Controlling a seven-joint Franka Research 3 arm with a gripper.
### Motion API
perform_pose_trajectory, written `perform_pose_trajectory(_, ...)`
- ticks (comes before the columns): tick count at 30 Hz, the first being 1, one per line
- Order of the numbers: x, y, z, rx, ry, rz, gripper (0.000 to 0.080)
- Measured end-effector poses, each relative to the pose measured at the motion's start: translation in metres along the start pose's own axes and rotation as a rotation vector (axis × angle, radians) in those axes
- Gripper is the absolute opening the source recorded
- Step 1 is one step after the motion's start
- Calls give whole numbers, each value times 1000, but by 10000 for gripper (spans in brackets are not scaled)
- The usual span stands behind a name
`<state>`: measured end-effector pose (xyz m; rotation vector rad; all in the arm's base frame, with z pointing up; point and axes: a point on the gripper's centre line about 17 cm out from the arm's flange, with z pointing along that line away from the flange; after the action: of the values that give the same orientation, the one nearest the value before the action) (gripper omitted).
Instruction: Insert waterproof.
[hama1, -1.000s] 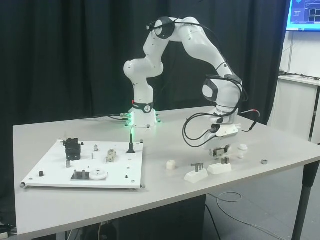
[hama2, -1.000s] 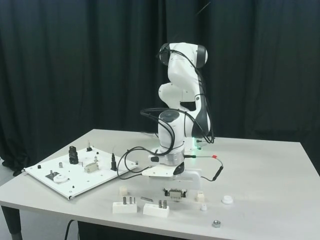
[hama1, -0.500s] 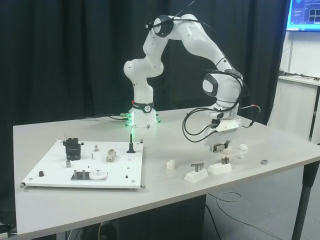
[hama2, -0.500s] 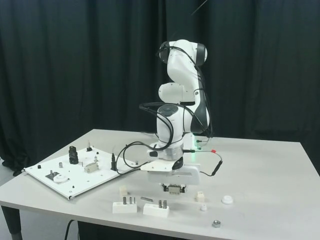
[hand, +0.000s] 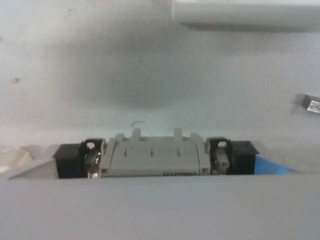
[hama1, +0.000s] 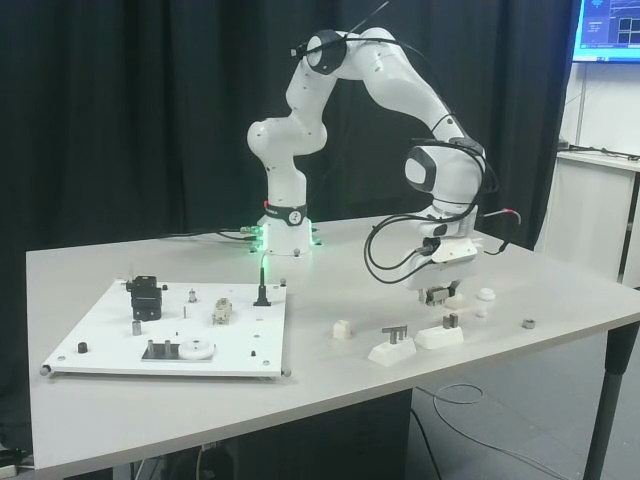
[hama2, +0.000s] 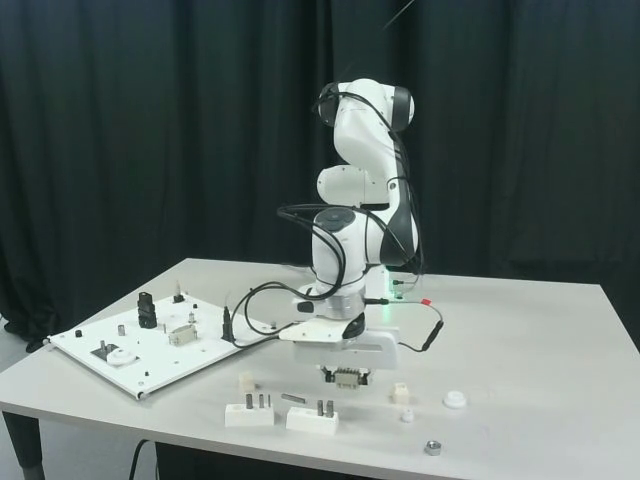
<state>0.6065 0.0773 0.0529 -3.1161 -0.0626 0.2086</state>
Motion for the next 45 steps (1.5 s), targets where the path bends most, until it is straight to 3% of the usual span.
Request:
perform_pose_trajectory(9,4,10,-4,-12,8,7,612)
perform_pose_trajectory(14,7,26,-10,-38,13,7,612)
perform_pose_trajectory(22,7,62,-25,-88,0,-6,612)
perform_pose_trajectory(30,1,108,-39,-119,-27,-38,612)
perform_pose_trajectory(45,-18,203,-56,-118,-46,-89,612)
